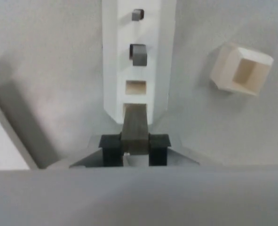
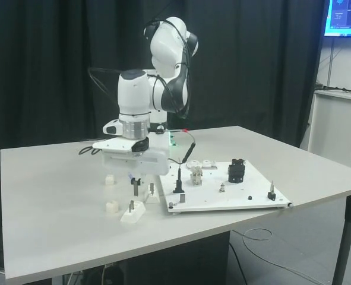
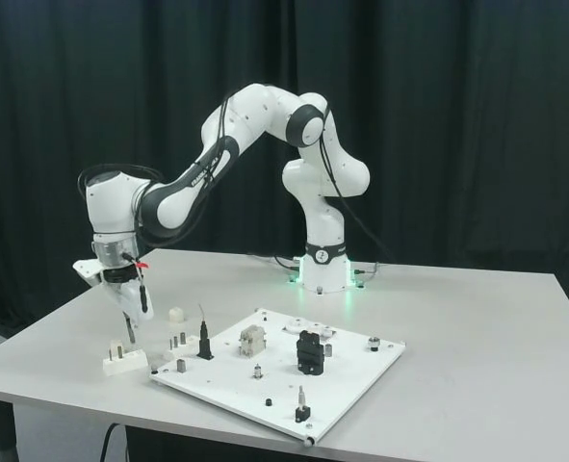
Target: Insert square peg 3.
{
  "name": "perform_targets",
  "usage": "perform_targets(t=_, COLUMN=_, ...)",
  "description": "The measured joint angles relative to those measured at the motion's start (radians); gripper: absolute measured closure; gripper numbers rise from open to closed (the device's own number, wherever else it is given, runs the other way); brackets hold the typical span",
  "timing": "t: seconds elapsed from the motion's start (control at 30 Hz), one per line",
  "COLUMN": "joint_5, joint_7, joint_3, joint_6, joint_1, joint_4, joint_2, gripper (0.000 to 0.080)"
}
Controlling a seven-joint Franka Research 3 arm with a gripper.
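A grey square peg [image 1: 135,128] is clamped between the fingers of the hand [image 1: 134,149], just above the white holder block [image 1: 135,56] on the tabletop [image 2: 56,178]. If it is lowered slightly off-centre or twisted, jamming on the edge of the open hole [image 1: 136,87] is likely.

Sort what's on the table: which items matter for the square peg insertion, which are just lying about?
Job:
gripper, shut on the square peg
white peg block, two pegs already in, next hole open

Lying about:
hollow white cube
white board of assorted parts
black clamp on that board
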State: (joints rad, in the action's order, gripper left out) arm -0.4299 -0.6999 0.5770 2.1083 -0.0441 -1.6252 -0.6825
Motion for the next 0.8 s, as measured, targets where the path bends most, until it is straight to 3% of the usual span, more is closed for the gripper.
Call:
perform_targets(t=0.27, joint_5=0.022, joint_7=-0.022, joint_3=0.003, joint_6=-0.030, joint_1=0.000, joint_4=0.011, joint_2=0.018, gripper=0.0689)
perform_targets(t=0.8, joint_5=0.030, joint_7=-0.022, joint_3=0.004, joint_6=-0.032, joint_1=0.000, joint_4=0.015, joint_2=0.022, gripper=0.0689)
